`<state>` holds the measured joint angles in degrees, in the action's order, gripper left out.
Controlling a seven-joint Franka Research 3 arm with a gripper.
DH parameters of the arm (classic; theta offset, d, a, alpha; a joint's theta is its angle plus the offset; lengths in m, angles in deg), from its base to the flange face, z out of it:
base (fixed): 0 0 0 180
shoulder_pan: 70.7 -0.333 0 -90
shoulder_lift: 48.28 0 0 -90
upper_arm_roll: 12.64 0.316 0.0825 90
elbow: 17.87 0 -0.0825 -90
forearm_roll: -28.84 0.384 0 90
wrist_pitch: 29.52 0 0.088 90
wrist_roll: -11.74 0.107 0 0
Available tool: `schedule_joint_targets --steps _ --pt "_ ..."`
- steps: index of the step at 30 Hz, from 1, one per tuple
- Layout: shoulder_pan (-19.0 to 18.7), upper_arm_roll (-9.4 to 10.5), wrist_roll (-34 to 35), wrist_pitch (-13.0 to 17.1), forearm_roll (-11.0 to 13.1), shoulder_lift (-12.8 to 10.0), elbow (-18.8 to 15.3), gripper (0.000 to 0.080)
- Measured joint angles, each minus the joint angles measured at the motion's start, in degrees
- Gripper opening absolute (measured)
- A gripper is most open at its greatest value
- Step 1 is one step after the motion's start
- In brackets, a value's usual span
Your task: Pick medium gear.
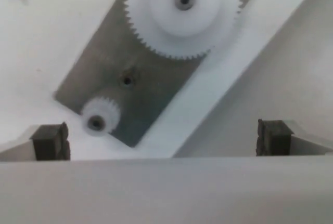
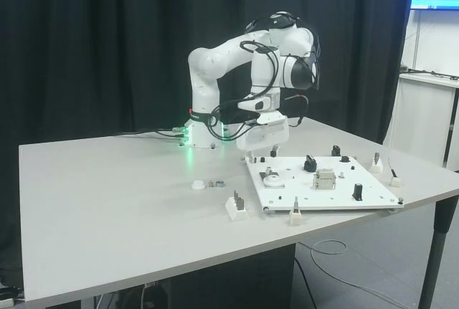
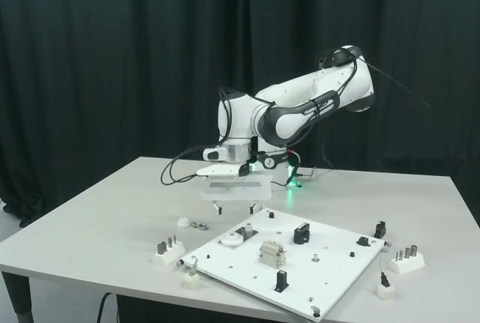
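While the end effector (image 1: 161, 140) hovered wide open and empty above the plate (image 1: 104, 73), the middle peg (image 1: 127, 80) stood bare; no medium gear showed, so it might grab the big gear (image 1: 183, 13).

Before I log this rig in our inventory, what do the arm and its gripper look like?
The arm is white with rounded links and black bands at the joints. Black cables loop along it. A green light glows at its base. The gripper has a wide white body; its jaws carry black ribbed pads.
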<state>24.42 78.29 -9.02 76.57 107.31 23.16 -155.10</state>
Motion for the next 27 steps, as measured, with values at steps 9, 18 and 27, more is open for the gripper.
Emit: schedule_joint_targets --steps 9,18,27 --pt "1.3 -0.16 -4.7 3.7 -2.2 0.0 0.3 0.08" --pt "4.8 -0.21 -9.6 5.9 -3.1 0.0 0.7 0.08" --pt "10.0 -0.13 -14.8 6.2 -3.3 0.3 1.5 0.08"
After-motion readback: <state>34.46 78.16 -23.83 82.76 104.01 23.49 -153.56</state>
